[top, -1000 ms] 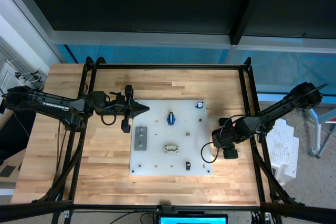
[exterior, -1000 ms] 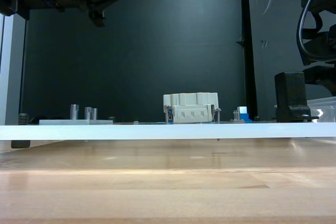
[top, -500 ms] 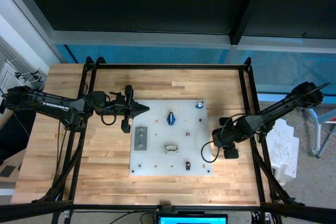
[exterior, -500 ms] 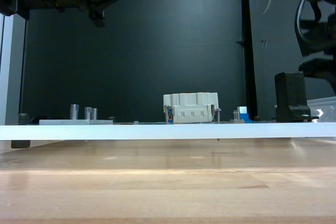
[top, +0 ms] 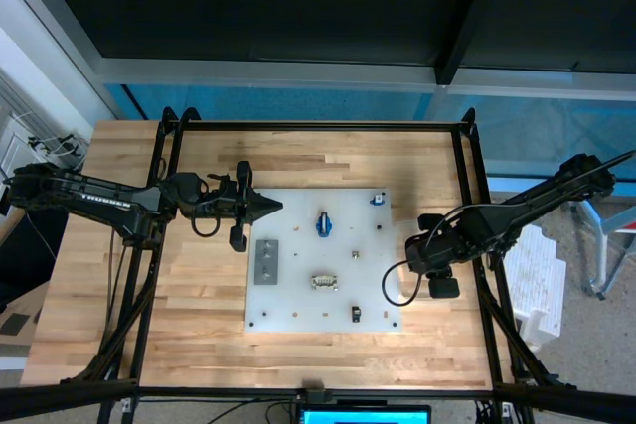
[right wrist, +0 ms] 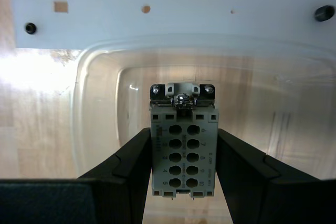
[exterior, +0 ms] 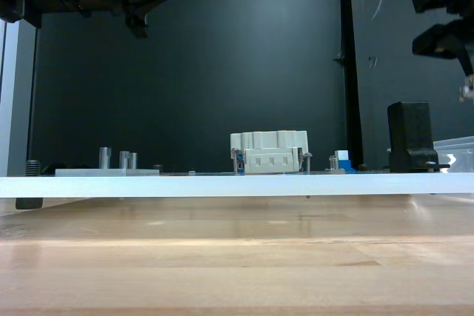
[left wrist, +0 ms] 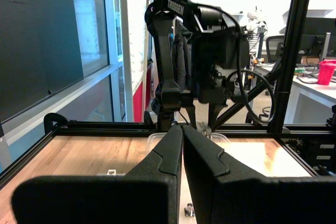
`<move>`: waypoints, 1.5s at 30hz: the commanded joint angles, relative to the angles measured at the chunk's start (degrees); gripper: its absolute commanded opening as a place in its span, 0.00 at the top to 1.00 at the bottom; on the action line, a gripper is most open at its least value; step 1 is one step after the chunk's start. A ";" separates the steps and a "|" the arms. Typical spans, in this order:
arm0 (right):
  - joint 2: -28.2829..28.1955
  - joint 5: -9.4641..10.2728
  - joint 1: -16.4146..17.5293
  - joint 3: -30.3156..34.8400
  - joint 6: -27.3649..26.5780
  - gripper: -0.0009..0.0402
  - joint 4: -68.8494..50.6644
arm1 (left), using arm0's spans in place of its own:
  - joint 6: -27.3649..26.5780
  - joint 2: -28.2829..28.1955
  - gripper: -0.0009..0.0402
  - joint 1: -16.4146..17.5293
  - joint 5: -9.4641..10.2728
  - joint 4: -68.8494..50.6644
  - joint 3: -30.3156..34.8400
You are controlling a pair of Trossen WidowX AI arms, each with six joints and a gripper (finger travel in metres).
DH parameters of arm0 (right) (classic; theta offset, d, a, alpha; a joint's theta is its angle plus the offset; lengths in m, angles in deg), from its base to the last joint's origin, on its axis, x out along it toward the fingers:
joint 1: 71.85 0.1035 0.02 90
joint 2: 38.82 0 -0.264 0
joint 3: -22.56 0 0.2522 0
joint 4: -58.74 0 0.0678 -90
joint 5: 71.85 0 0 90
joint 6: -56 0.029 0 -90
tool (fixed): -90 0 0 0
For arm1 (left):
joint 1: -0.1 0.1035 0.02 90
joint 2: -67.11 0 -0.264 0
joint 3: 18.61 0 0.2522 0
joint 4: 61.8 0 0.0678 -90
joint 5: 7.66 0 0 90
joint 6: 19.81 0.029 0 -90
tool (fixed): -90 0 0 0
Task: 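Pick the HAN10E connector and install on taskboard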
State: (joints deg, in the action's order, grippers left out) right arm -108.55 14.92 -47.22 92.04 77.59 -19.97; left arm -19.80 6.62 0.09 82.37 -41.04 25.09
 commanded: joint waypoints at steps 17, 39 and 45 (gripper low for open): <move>-16.61 1.09 -3.08 16.68 0.42 0.91 -1.20 | 0.00 0.00 0.98 0.00 -0.02 0.00 0.02; -39.98 1.25 -7.43 41.55 -0.94 0.91 -2.29 | 0.00 0.00 0.98 0.02 -0.02 0.00 0.02; -45.48 1.22 -8.15 48.70 -1.97 0.91 -4.50 | 0.00 0.00 0.98 0.02 -0.02 0.00 0.02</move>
State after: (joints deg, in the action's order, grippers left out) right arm -153.07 16.19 -55.31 139.40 75.97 -24.04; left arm -19.80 6.62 0.09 82.35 -41.06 25.11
